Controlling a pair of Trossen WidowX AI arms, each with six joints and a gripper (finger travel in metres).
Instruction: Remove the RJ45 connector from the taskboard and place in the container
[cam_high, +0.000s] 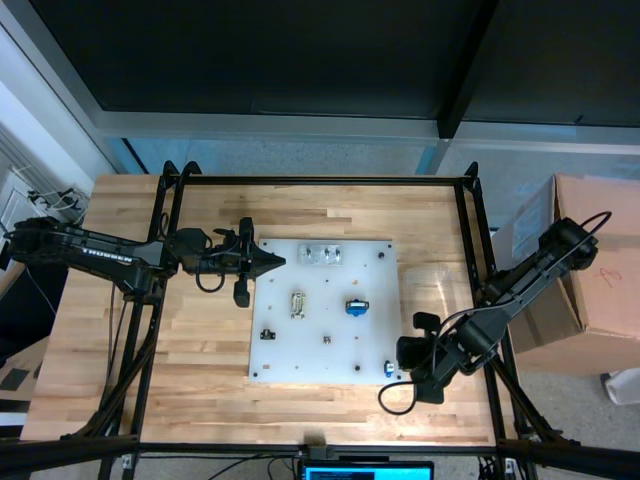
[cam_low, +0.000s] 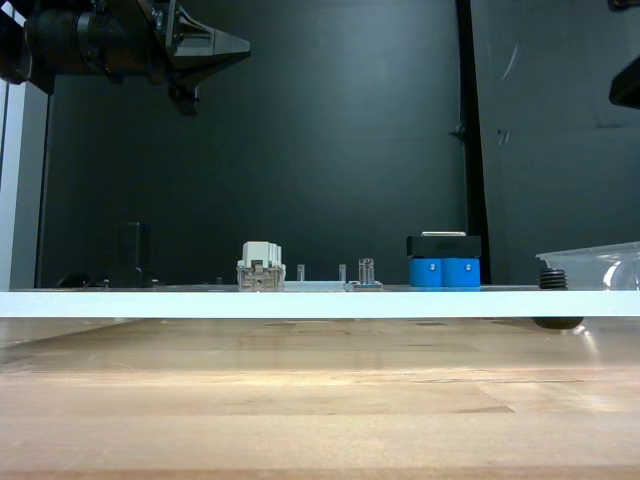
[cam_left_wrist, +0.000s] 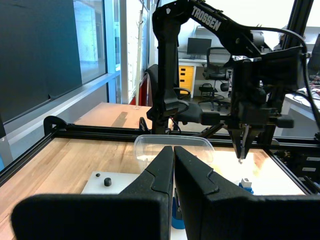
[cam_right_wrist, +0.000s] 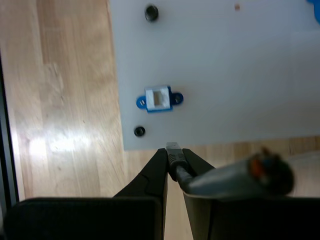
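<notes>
My right gripper (cam_right_wrist: 172, 153) is shut on the RJ45 connector (cam_right_wrist: 173, 146), whose grey cable boot (cam_right_wrist: 235, 176) trails back between the fingers. The connector hangs clear of its seat, a white jack in a blue holder (cam_right_wrist: 159, 98) that stands empty near the white taskboard's (cam_high: 320, 340) near-right corner. In the high view the right gripper (cam_high: 400, 362) hovers by that corner, and the left wrist view shows it (cam_left_wrist: 241, 152) pointing straight down above the seat (cam_left_wrist: 245, 183). My left gripper (cam_high: 278, 262) (cam_left_wrist: 173, 150) is shut and empty, high over the board's left edge. The clear container (cam_left_wrist: 172, 147) (cam_low: 592, 266) lies right of the board.
On the board stand a blue connector block (cam_high: 356, 306), a white multi-pin connector (cam_high: 298, 304) and a clear fitting (cam_high: 322, 255). A black frame (cam_high: 470, 230) rims the wooden table. A cardboard box (cam_high: 590, 260) sits beyond the right edge.
</notes>
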